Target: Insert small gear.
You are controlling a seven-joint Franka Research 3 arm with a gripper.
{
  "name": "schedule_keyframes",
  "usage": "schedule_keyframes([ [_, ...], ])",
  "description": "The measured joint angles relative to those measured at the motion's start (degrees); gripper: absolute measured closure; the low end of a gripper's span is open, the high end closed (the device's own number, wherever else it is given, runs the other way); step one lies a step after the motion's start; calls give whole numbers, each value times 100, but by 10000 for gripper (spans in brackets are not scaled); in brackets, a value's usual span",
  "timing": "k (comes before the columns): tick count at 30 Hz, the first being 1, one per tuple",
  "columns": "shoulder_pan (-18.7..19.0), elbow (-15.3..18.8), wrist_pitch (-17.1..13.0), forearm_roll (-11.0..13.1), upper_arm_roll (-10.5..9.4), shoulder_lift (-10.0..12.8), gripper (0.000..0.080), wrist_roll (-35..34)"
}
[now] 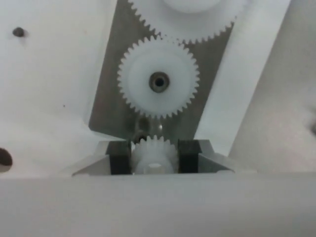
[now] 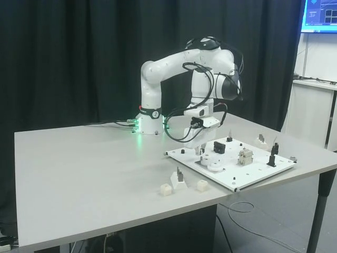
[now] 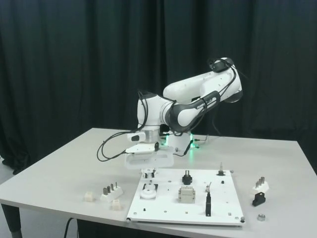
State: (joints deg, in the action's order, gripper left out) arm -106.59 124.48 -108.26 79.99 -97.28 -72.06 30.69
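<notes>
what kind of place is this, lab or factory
Most likely a robotics lab or test cell: a white arm bolted to a grey table, a white task board with gears and small parts, black curtains all round.

You have a small gear (image 1: 154, 155) of matt white plastic between black, rubbery-looking finger pads (image 1: 119, 157). The medium gear (image 1: 158, 78) beside it looks the same — smooth, dull plastic (its bore shows a dark metal pin). Beneath lies a brushed grey metal plate (image 1: 111, 94) — faintly reflective.
</notes>
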Motion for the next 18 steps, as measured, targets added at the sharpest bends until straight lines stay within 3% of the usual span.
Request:
schedule_keyframes([
  [18,9,8,-43,191,-50,-58,606,80],
])
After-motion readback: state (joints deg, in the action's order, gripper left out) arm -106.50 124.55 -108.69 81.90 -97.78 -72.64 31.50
